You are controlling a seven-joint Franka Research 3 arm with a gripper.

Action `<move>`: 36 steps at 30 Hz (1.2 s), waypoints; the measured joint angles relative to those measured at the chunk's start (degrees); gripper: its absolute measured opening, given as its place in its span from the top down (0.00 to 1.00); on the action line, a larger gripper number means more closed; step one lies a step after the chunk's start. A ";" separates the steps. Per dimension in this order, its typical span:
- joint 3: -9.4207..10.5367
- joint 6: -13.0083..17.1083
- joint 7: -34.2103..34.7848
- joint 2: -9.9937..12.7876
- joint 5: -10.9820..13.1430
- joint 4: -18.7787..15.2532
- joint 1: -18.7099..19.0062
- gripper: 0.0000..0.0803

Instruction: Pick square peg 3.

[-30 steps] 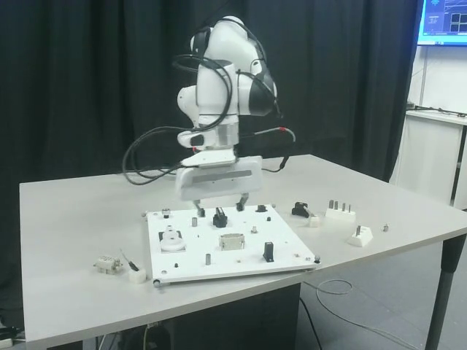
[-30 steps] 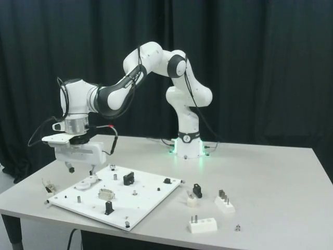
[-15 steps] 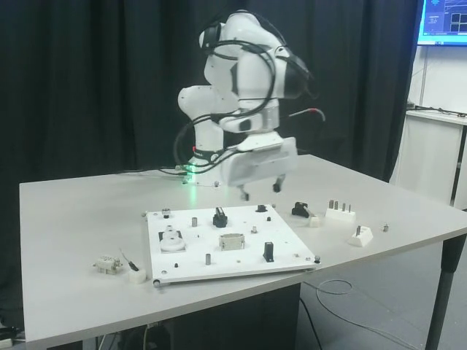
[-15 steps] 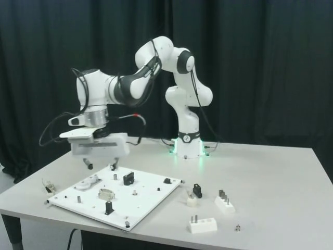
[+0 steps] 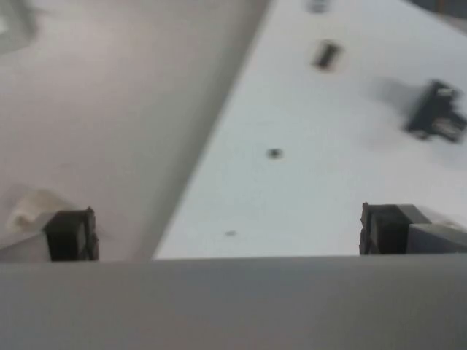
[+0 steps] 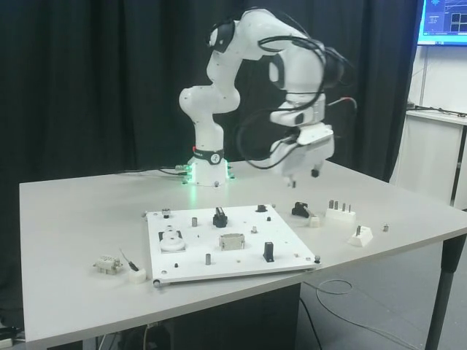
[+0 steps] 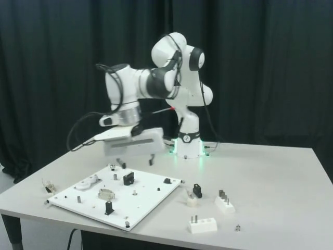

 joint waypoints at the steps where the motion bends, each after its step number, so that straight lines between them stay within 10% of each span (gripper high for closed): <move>1: 0.00 -0.40 0.52 -0.19 0.00 -0.09 0.72 0.00; 16: 0.00 -1.99 8.64 -3.35 -0.12 -5.18 11.87 0.00; 36: 0.00 7.25 12.49 -6.14 -3.81 -16.23 23.52 0.00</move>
